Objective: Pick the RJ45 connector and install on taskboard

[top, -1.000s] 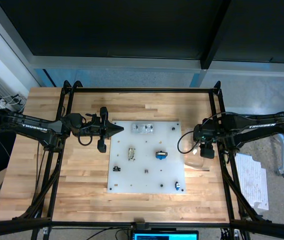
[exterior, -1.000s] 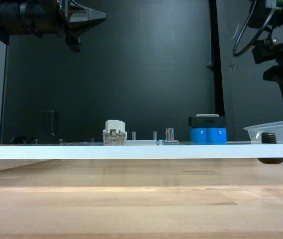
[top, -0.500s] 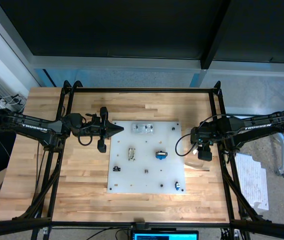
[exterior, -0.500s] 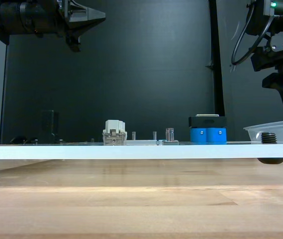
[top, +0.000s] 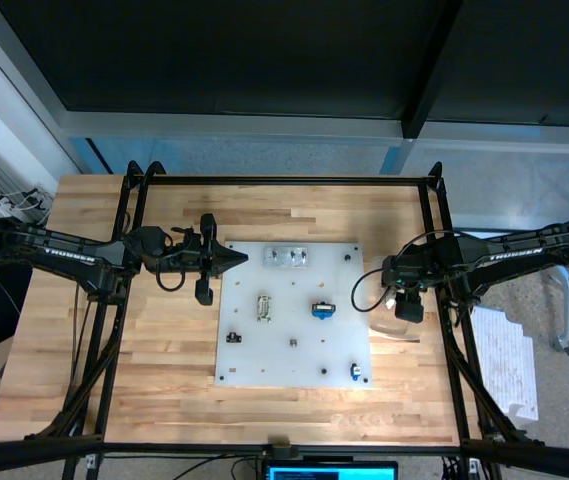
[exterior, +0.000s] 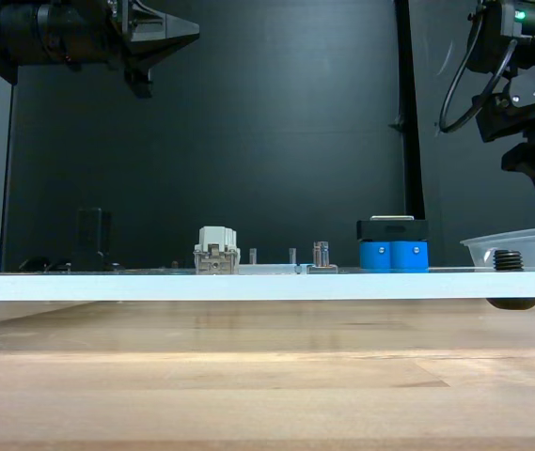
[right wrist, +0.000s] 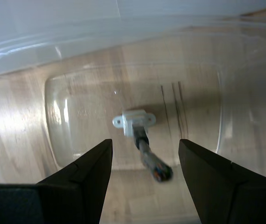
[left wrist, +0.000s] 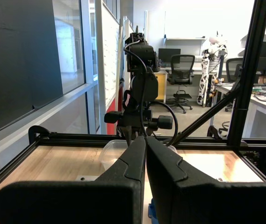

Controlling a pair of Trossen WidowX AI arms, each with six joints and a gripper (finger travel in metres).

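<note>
Hovering over the clear tray (right wrist: pixel 245 93), the right gripper (right wrist: pixel 144 144) has its jaws apart, the RJ45 connector (right wrist: pixel 133 122) lying on the tray floor below, between them. It should drop straight and close on the white body, not the cable stub (right wrist: pixel 152 164). The left gripper (left wrist: pixel 145 140), jaws together, hangs over the left edge of the taskboard (top: pixel 264 355).

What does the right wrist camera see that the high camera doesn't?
Only the right wrist view shows the RJ45 connector, with a short cable stub. It lies in the clear plastic tray, below the open right hand. Only the high view shows the taskboard and the left hand, shut, at the board's far left corner. Both views show the right hand over the tray, which sits beside the board's right edge.
</note>
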